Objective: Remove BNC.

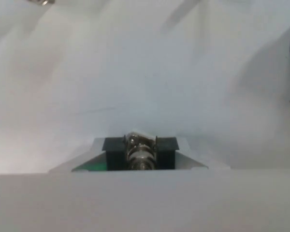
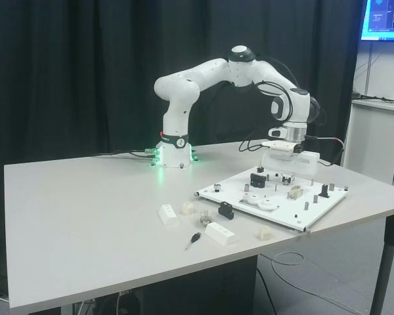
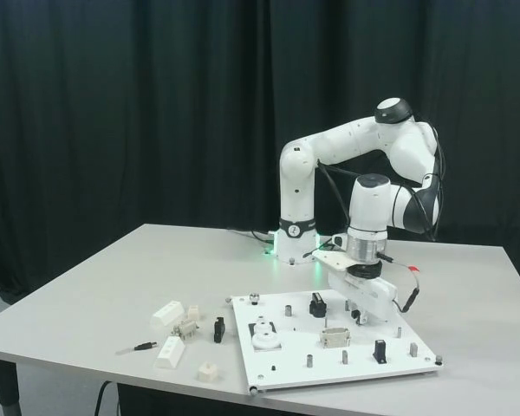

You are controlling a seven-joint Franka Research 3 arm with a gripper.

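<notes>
The BNC (image 1: 140, 153) shows in the wrist view as a metal barrel in a black holder (image 1: 140, 153), its long axis running toward the camera. Behind it, on the bench (image 2: 85, 210), the gripper (image 3: 360, 316) hovers over the white board (image 3: 329, 355); its state cannot be told.

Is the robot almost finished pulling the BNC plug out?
Not yet. Done so far: the claw has been brought over the white board. Right now it hangs low above the parts there. The wrist view shows the BNC plug sitting in its black holder. Gripping and pulling it out are left.
</notes>
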